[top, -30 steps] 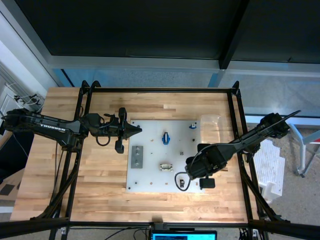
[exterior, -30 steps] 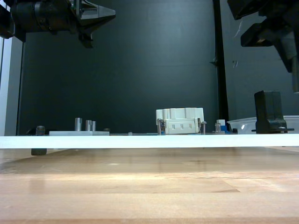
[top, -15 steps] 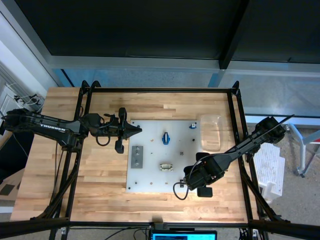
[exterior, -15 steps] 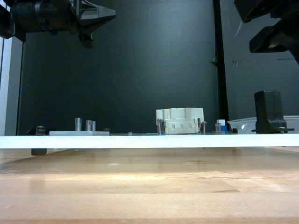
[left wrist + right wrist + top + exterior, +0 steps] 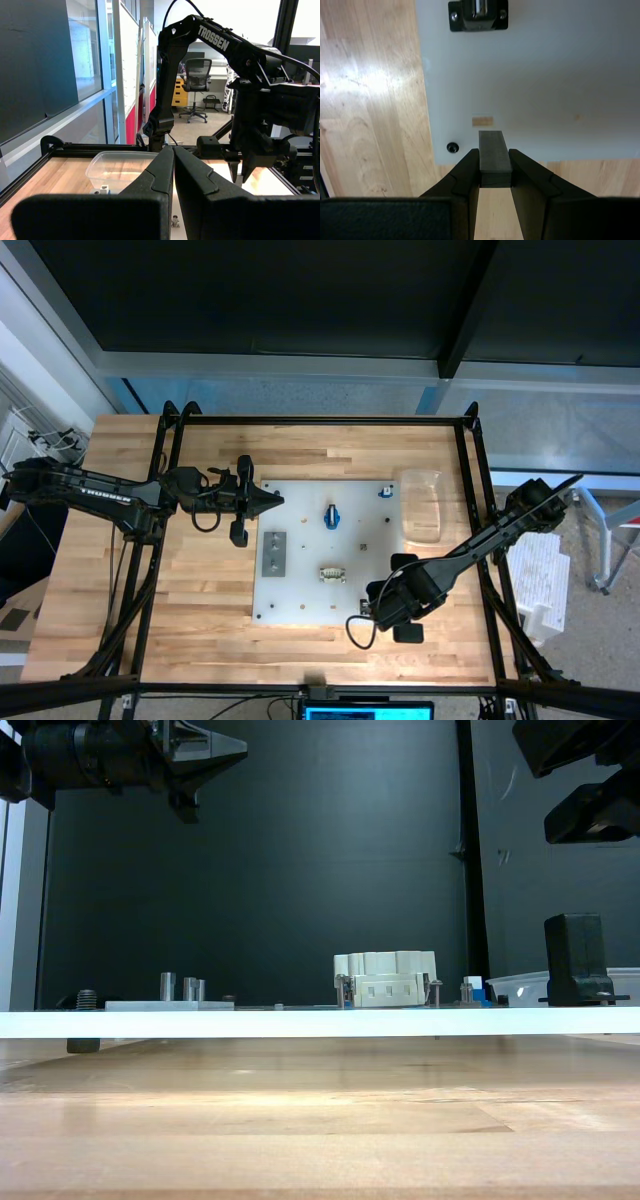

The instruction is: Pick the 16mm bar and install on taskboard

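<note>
So the right gripper [image 5: 495,162] is hanging up in the air over the near right corner of the taskboard [image 5: 300,605], and it's pinching the 16mm bar [image 5: 492,142] between its fingers, with the bar's free end poking out past the tips toward the white panel. The bar isn't touching the board at all; from table level the gripper is sitting well above it. The corner screw [image 5: 452,147] and a black fitting [image 5: 478,14] are showing below it. The left gripper [image 5: 173,172] is parked off the far left edge of the board with its fingers pressed together, holding nothing. I'm guessing the bar is stiff and not fragile, a dark, flat-sided block that's probably light for these arms. Those smooth faces look like they could slide if it gets pushed into a tight hole, though. Clamping the two flat sides like it's doing seems right to me, as long as enough of the end is staying clear to seat.
</note>
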You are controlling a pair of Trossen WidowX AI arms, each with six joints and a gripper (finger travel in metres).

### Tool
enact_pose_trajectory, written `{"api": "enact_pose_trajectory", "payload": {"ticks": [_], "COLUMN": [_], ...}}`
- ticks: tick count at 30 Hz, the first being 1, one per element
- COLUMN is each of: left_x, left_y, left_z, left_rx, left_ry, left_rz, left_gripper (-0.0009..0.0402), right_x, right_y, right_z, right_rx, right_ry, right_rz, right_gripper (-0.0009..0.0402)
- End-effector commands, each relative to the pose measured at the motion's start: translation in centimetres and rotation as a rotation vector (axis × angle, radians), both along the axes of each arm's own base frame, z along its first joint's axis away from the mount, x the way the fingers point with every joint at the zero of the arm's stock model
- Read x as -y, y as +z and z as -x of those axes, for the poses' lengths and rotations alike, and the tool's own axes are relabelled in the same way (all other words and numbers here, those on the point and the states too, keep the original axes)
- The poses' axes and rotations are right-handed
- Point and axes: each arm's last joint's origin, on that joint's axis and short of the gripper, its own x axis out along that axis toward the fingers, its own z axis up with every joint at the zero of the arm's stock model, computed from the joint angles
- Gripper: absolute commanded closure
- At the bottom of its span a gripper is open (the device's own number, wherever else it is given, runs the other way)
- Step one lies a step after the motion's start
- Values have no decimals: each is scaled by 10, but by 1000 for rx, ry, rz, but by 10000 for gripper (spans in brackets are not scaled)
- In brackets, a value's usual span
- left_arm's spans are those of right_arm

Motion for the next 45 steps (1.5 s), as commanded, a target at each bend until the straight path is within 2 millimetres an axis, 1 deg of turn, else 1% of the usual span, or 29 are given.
{"api": "enact_pose_trajectory", "payload": {"ticks": [1,7,13,17,19,35,45], "left_x": [0,0,0,0,0,0,0], "left_y": [0,0,0,0,0,0,0], "left_z": [0,0,0,0,0,0,0], "left_rx": [0,0,0,1,0,1,1], "left_ry": [0,0,0,0,0,0,0], "left_rz": [0,0,0,0,0,0,0], "left_gripper": [393,393,393,393,393,393,393], "right_x": [-1,-1,-7,-8,-10,-14,-17], "right_y": [0,0,-2,-2,-6,-10,-15], "right_z": [0,1,-6,-7,-8,-4,-6], "right_rx": [2,8,-11,2,-2,-4,-7], "right_ry": [3,-2,10,12,13,34,37], "right_rz": [1,9,38,33,35,50,51], "right_gripper": [389,389,389,389,389,389,389]}}
